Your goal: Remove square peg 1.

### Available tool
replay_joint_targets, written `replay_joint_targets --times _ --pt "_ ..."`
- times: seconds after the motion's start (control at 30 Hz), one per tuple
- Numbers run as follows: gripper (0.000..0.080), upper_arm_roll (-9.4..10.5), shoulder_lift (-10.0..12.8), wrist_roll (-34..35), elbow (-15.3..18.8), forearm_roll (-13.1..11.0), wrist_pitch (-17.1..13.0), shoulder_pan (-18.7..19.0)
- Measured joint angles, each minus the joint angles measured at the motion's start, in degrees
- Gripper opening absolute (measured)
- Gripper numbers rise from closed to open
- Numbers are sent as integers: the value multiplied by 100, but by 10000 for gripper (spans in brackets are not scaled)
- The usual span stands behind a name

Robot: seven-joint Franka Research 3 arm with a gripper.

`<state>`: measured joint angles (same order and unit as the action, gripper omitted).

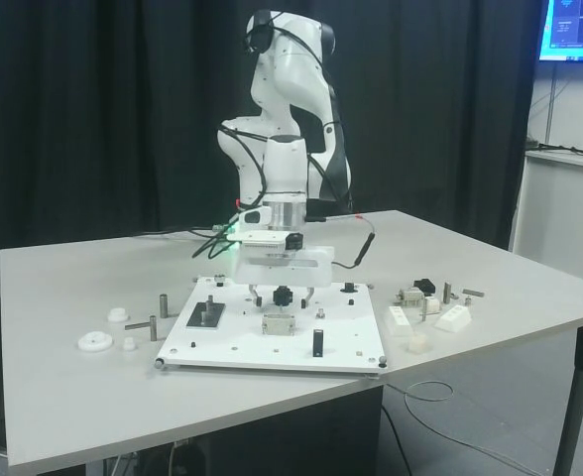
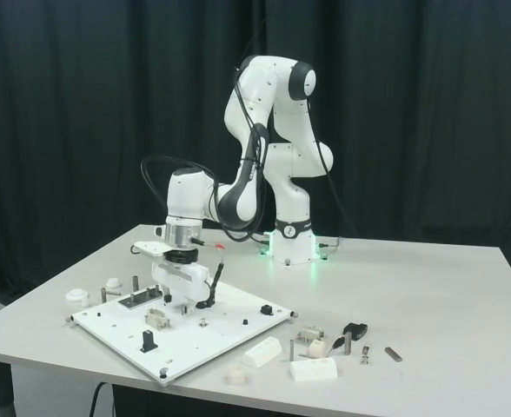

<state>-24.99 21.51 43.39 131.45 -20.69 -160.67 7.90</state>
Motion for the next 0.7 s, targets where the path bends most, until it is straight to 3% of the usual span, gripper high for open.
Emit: replay_joint_targets --times 0.67,0.7 --pt "800 54 143 -340 -6 -179 -104 0" --pt "701 54 145 -357 -6 -179 -104 0"
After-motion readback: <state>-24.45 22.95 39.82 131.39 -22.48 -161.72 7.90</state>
